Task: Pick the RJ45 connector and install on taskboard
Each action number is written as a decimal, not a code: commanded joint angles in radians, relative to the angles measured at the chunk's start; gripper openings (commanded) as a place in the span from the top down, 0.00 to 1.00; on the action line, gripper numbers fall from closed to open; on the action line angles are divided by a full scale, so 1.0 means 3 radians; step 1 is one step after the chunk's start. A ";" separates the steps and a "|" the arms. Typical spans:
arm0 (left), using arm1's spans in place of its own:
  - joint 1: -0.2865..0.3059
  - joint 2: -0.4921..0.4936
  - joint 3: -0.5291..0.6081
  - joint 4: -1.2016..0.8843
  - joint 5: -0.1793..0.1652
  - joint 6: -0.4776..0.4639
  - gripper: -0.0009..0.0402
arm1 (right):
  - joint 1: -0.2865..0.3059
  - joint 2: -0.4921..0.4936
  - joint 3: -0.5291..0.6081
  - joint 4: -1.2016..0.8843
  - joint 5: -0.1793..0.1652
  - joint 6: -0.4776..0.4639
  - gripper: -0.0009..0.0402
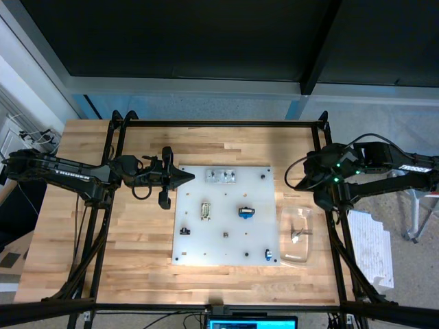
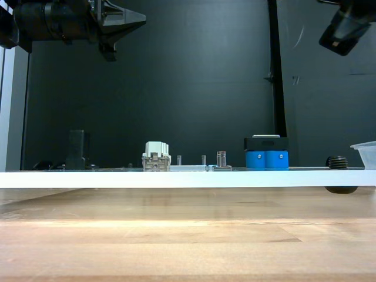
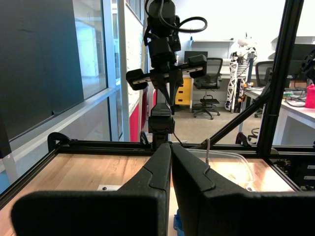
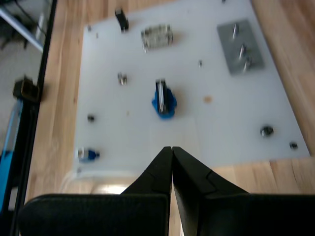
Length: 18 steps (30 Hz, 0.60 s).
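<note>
1. Lying in the tray right of the board, the connector is nearside of the right gripper, the closer one.
2. Both are pinched closed and empty; the left gripper hovers over the board's far-left edge.

Bright, even light; taskboard softly blurred.
</note>
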 commanded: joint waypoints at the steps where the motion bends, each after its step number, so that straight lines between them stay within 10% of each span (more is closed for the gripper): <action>1: 0.0000 0.0000 0.0000 0.0000 0.0000 0.0000 0.98 | 0.0146 0.0017 0.0020 -0.0144 0.0011 0.0043 0.98; 18: 0.0000 0.0000 0.0000 0.0000 0.0000 0.0000 0.98 | 0.1534 0.0331 0.0022 -0.0573 0.0519 0.1172 0.98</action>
